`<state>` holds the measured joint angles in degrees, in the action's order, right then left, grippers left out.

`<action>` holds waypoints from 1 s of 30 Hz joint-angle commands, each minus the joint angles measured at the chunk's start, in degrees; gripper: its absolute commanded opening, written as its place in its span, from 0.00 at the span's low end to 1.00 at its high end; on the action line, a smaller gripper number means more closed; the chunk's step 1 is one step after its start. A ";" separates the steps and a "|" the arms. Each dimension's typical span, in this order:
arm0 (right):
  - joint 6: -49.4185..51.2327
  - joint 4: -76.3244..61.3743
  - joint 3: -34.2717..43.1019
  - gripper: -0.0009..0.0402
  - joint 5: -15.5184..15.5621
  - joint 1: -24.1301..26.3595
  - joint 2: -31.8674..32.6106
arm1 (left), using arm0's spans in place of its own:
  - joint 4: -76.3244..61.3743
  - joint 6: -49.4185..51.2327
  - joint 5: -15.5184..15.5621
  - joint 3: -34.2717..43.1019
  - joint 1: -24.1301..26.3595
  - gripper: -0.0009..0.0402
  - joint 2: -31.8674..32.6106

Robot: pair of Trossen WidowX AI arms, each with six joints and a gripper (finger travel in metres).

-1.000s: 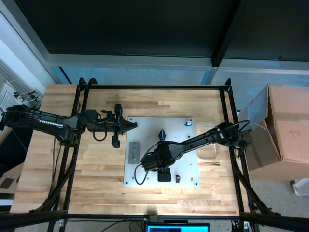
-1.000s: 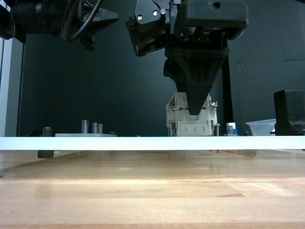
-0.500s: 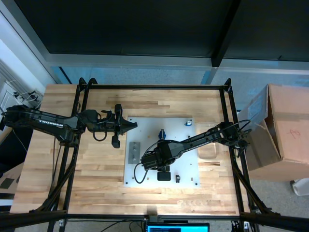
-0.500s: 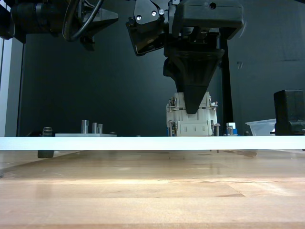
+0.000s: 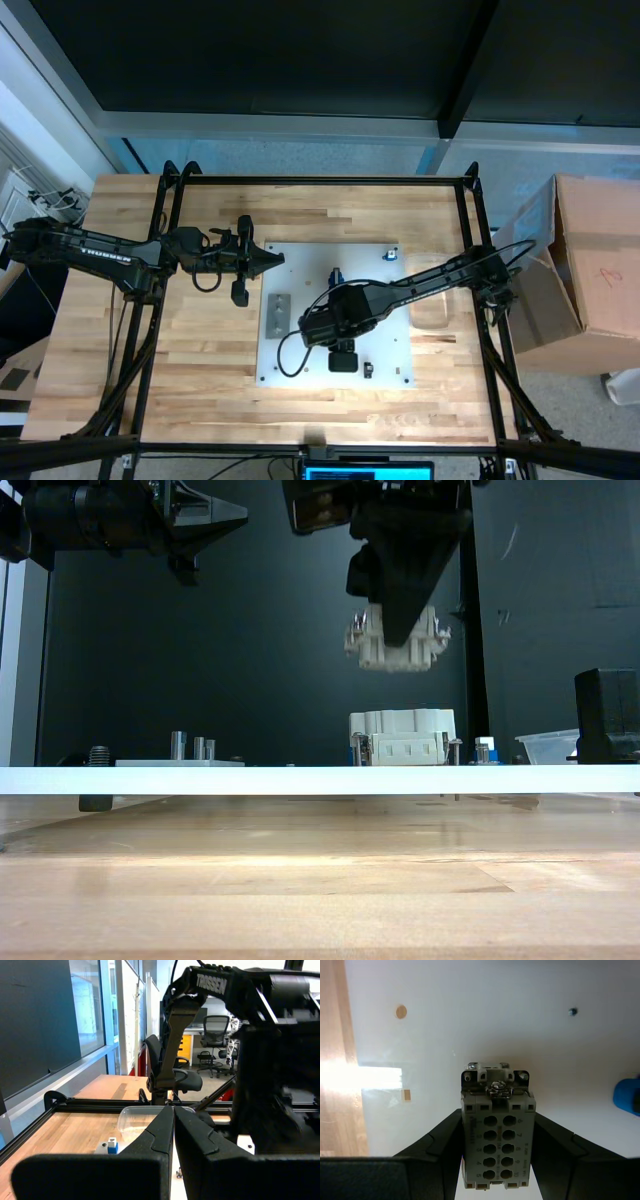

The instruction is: Remove the HAN10E connector from the taskboard and place in the container

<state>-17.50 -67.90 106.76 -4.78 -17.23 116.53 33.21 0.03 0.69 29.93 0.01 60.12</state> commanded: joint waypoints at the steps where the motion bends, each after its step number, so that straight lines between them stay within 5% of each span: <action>1: -0.09 0.04 0.00 0.07 -0.22 0.02 -2.38 | 0.02 0.00 0.00 0.02 0.00 0.02 0.00; 20: 0.04 0.50 -0.74 0.07 -0.22 0.09 -8.39 | 0.00 0.00 0.00 0.02 -0.02 0.02 0.00; 30: -1.97 3.74 -14.71 0.07 -1.79 0.46 -18.75 | -0.22 0.00 0.00 0.02 -0.02 0.02 0.00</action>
<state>-18.63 -64.73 94.19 -5.80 -16.88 99.44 33.10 0.03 0.69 29.95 0.01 60.12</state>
